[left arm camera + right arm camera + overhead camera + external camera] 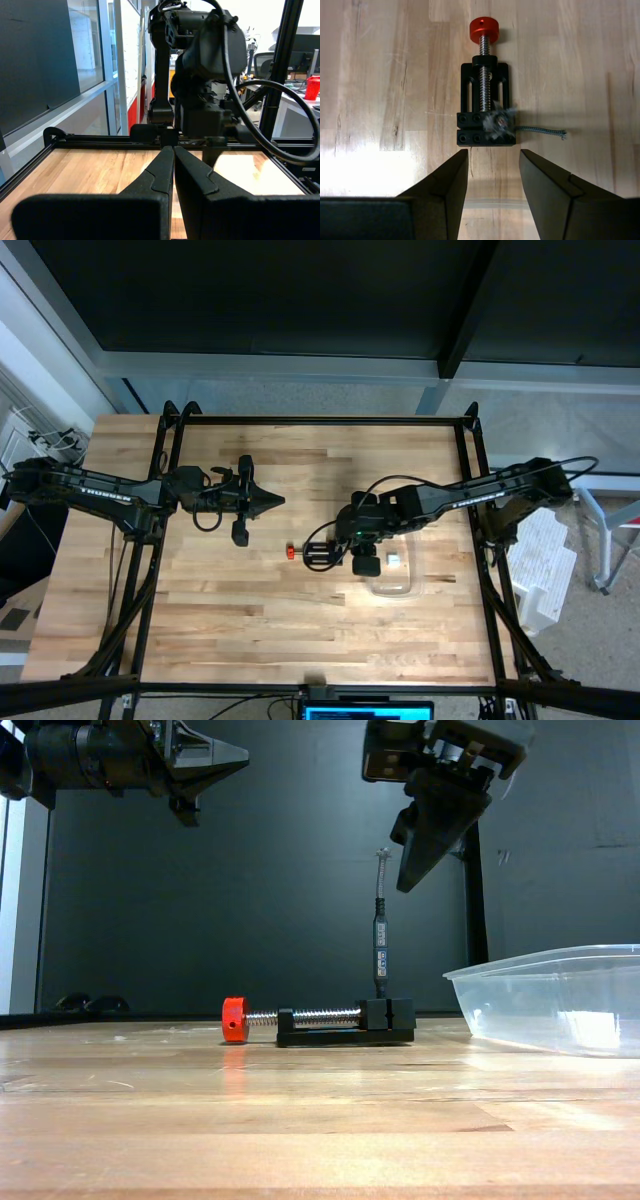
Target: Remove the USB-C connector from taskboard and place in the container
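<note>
Black clamp (345, 1023) lies flat on the wooden table (250, 610), with its red knob (235, 1019) at one end. The plug (381, 955) is still in the clamp, standing upright at the end opposite the knob, with a short frayed cable stub on top. The right gripper (493, 155) hangs above the clamp's plug end, fingers spread apart, holding nothing and clear of the plug. The clear tray (560, 982) sits just beside the clamp, past the plug end. A small white piece (393, 560) shows inside the tray's outline. The left gripper (173, 150) is well apart from the clamp, beyond the knob end and high over the table, fingers pressed together on nothing.
</note>
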You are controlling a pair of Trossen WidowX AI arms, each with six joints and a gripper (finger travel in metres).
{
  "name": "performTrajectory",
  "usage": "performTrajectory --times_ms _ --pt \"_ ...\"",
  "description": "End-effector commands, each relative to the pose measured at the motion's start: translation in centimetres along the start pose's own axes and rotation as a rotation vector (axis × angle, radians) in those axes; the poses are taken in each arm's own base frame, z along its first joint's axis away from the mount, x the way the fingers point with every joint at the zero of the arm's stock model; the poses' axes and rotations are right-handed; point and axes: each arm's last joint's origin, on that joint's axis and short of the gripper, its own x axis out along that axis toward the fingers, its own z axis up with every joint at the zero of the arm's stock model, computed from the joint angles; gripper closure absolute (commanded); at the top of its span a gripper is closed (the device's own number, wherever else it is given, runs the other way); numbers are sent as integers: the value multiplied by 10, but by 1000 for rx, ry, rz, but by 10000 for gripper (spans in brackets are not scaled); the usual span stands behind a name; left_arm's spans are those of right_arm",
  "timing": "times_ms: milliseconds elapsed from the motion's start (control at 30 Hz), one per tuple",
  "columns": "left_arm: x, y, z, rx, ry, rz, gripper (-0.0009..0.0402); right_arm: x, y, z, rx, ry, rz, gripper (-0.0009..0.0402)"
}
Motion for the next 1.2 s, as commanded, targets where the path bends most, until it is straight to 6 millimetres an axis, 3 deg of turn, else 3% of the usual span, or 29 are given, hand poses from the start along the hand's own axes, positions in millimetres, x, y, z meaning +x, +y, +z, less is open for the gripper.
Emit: performTrajectory --times_ms 33,300,1200 --pt "0 0 0 0 0 0 393 7 2 7 -7 28 -5 241" --pt "0 0 0 0 0 0 393 21 6 19 -18 49 -7 240" --pt "0 0 0 0 0 0 393 39 8 19 -26 77 -36 240"
